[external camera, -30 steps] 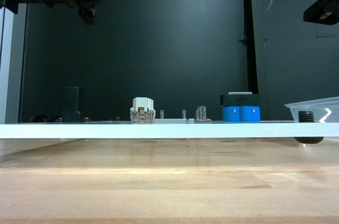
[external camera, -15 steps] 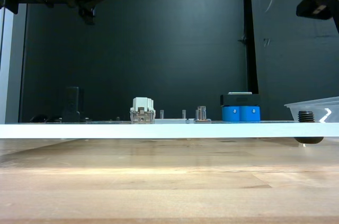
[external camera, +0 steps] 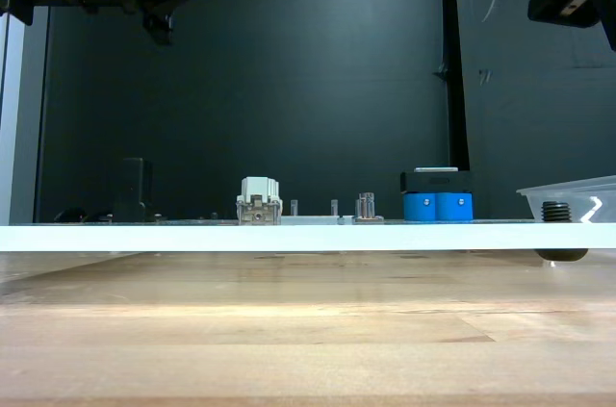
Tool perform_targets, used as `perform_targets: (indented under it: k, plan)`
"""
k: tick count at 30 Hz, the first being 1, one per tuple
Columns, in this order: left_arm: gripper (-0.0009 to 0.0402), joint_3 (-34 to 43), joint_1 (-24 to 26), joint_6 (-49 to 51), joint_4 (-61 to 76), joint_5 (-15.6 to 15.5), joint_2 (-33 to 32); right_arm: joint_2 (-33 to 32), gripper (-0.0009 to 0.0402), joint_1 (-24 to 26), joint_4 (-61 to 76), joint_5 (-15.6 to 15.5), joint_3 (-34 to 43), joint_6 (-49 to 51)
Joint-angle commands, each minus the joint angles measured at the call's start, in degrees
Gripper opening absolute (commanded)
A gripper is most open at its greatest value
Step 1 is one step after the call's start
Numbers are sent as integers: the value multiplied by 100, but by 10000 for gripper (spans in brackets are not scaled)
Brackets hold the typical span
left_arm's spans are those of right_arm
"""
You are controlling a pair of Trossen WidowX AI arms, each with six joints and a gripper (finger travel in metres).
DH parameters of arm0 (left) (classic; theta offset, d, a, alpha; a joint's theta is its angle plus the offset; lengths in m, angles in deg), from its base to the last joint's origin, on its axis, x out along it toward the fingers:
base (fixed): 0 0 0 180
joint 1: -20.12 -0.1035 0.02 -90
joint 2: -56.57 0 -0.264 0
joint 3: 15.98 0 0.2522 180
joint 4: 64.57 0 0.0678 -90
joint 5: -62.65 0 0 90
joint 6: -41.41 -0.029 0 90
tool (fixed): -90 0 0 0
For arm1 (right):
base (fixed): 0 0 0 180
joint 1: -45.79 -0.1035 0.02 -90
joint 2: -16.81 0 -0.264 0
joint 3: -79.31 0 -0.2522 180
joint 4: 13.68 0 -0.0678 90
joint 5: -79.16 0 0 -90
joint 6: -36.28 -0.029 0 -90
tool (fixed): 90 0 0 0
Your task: Pick the RJ45 connector and install on the taskboard
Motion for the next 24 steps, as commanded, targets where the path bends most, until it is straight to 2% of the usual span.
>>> perform_targets:
  k: [1, 24]
  plan:
    - [0, 2, 0, 0, -2, 0, -2, -181, 0, -52, -7, 2, 179, -24]
    - [0, 2, -2, 0, -2, 0, -2, -1178, 0, -448, -297, 0, 946, -85]
